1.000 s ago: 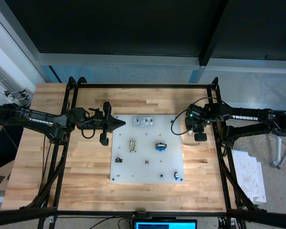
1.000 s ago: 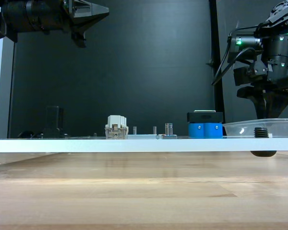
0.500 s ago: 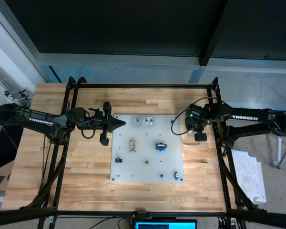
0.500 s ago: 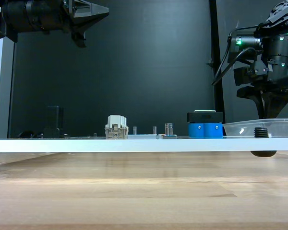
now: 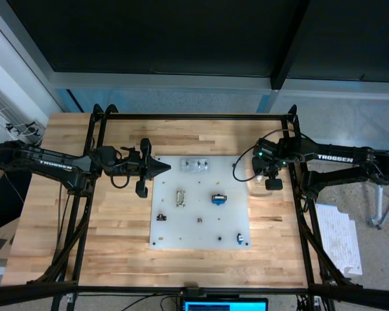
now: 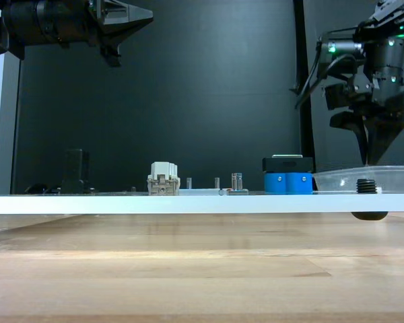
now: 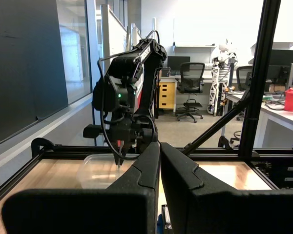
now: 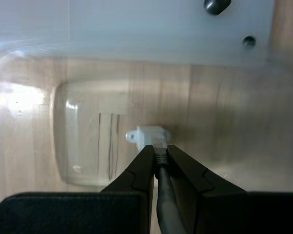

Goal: Pick the RJ45 connector and install on taskboard

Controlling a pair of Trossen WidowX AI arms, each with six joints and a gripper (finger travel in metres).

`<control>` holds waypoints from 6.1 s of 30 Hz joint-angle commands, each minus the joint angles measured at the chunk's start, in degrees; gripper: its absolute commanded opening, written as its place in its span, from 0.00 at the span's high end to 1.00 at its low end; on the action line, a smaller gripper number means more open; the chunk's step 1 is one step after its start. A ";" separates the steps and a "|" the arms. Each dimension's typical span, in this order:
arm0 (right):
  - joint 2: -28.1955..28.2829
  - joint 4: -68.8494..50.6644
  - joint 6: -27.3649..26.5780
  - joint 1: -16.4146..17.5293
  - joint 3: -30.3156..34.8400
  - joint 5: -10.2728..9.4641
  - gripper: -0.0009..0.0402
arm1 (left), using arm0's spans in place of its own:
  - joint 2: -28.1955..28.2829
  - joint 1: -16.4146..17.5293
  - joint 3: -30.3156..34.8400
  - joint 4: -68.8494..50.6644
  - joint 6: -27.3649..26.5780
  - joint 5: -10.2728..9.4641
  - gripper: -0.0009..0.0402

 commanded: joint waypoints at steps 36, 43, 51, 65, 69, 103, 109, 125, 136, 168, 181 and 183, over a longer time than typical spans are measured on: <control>10.60 -11.63 39.85 38.69 21.14 3.26 0.98 | 0.02 0.00 0.02 0.02 0.02 0.02 0.98; 16.33 -9.05 47.15 45.75 25.35 4.72 0.98 | 0.02 0.02 0.02 0.00 0.02 0.02 0.98; 23.37 -8.94 51.76 50.56 30.71 4.79 0.98 | 0.02 0.00 0.02 0.02 0.02 0.02 0.98; 31.04 -6.40 57.51 55.60 35.74 6.10 0.98 | 0.02 0.00 0.02 0.02 0.02 0.02 0.98; 32.15 -5.40 59.28 56.57 35.54 6.12 0.98 | 0.02 0.00 0.02 0.02 0.02 0.00 0.98; 35.47 0.00 60.02 57.16 32.63 6.49 0.98 | 0.02 0.00 0.02 0.02 0.02 0.02 0.98; 35.47 0.11 59.58 57.16 32.52 6.43 0.98 | 0.02 0.00 0.02 0.02 0.02 0.02 0.98; 35.80 1.31 58.31 57.18 31.91 6.05 0.98 | 0.02 0.02 0.02 0.00 0.02 0.02 0.98; 35.80 1.31 57.18 57.13 31.74 6.05 0.98 | 0.02 0.00 0.02 0.00 0.02 0.02 0.98; 36.54 7.74 57.33 57.02 26.56 5.38 0.98 | 0.02 0.00 0.02 0.02 0.02 0.02 0.98; 36.33 7.65 57.99 57.02 27.32 4.50 0.98 | 0.02 0.02 0.02 0.00 0.02 0.00 0.98; 36.24 7.74 58.51 57.02 27.32 4.20 0.97 | 0.02 0.00 0.02 0.02 0.02 0.02 0.98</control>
